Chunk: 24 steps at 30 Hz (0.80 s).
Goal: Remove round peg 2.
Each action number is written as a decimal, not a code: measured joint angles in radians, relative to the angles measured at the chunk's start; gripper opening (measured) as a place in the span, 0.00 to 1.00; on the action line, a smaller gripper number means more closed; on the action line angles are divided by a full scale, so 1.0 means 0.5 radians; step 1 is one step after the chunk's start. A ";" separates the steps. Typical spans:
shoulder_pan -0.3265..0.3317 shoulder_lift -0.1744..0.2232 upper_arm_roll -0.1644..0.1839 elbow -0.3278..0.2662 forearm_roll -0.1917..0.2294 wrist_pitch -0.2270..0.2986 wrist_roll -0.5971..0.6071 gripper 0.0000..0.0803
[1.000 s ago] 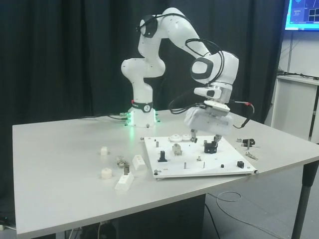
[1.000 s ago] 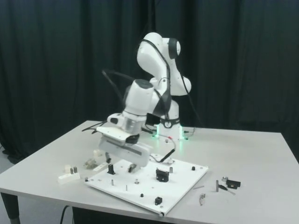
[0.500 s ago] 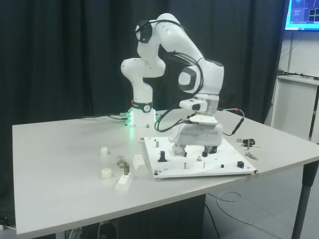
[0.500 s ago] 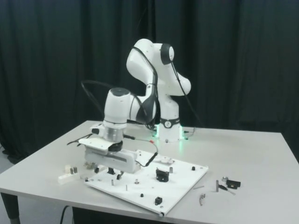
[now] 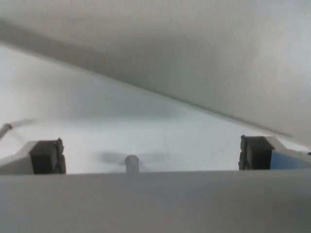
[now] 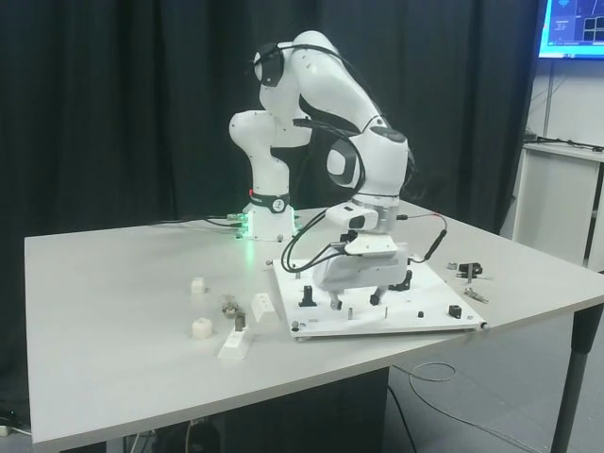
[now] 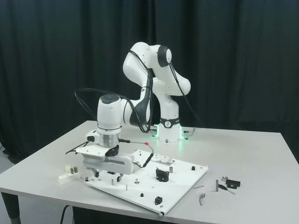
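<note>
A small grey round peg stands upright on the white board, between my two black fingertips and touched by neither. My gripper is open, with a wide gap on both sides of the peg. In the first room view the gripper hangs low over the board, near its front left part. The second room view shows the gripper just above a thin upright peg at that end of the board.
Black fixtures and other short pegs stand on the board. White blocks lie on the table beside the board. Small loose parts lie off its other end.
The arm has swung from the board's far right side across to its front left part and come down low. The fingers now stand on both sides of a peg.
</note>
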 joint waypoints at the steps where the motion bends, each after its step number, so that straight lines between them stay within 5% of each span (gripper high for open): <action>1: 0.000 0.003 -0.001 0.000 0.006 -0.006 -0.005 1.00; 24: 0.002 0.029 -0.002 -0.080 0.094 -0.058 -0.057 1.00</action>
